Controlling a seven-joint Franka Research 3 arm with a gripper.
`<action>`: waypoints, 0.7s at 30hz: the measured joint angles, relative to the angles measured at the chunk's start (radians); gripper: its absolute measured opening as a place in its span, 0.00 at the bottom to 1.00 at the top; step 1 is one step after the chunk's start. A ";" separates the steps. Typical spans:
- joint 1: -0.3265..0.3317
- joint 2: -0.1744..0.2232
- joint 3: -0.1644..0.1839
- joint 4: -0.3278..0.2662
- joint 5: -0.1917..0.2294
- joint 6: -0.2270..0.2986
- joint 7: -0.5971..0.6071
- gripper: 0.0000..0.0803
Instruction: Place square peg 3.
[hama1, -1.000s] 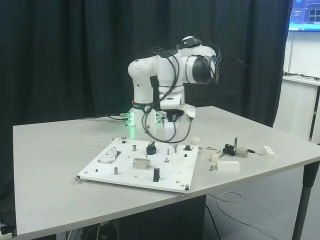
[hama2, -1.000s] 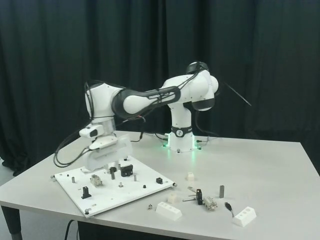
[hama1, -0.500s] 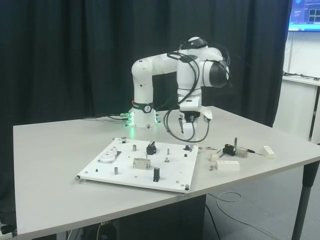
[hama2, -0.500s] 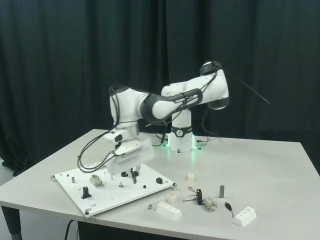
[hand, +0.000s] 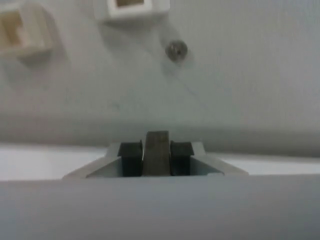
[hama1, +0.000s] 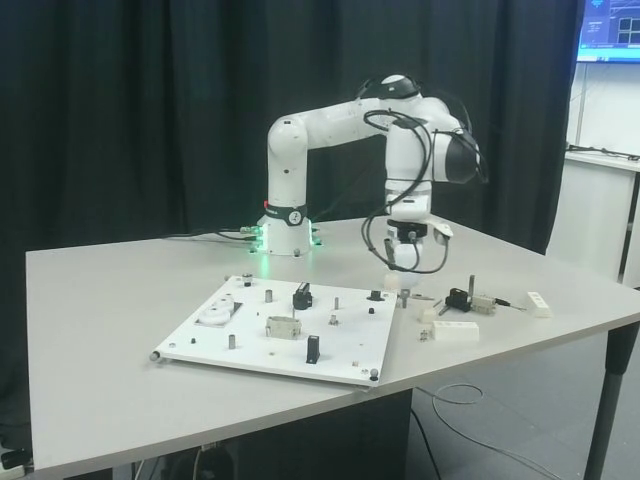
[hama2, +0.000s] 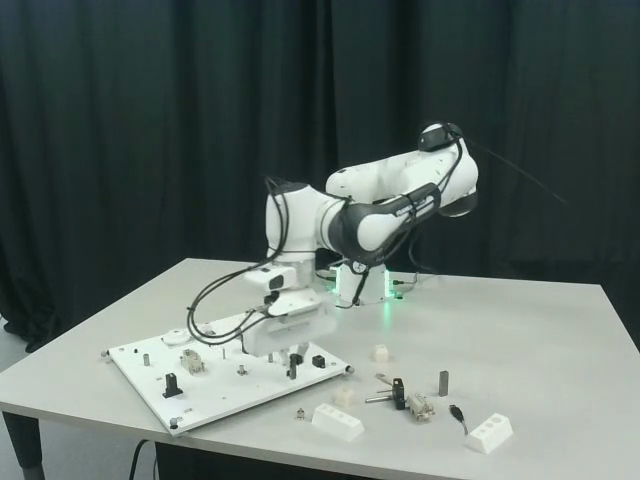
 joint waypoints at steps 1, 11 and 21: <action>0.005 0.000 0.005 0.000 0.000 0.010 0.012 0.14; 0.018 0.000 0.048 0.017 -0.017 0.051 0.089 0.14; 0.003 0.000 0.082 0.041 -0.044 0.057 0.126 0.14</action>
